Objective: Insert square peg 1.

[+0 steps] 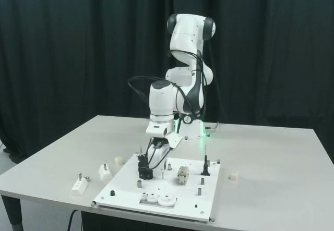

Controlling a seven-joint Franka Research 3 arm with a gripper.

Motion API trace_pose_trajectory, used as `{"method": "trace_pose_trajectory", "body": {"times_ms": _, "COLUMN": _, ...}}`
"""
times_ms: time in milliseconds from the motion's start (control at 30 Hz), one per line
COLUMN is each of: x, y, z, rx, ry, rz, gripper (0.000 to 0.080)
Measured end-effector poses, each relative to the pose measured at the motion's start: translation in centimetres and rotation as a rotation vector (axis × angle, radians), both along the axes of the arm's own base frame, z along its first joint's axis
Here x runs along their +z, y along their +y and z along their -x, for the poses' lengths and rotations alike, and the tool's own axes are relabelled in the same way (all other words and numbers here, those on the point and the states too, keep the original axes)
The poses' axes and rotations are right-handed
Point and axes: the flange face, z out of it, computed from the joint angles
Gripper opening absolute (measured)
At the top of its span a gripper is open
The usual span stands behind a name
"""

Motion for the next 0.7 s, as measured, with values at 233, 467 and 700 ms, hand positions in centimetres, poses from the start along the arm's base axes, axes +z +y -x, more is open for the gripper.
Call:
{"method": "trace_pose_trajectory", "body": {"times_ms": 233, "x": 0.0, "y": -0.1, "z": -0.1, "rx": -0.002, "ry": -0.006, "rz": 0.0, "gripper": 0.0021}}
{"method": "trace_pose_trajectory", "body": {"times_ms": 467, "x": 0.0, "y": 0.4, "z": -0.2, "rx": 0.007, "ry": -0.011, "rz": -0.002, "gripper": 0.0021}}
{"method": "trace_pose_trajectory", "body": {"times_ms": 700, "x": 0.0, "y": 1.1, "z": -0.3, "rx": 0.02, "ry": -0.012, "rz": -0.005, "gripper": 0.0021}}
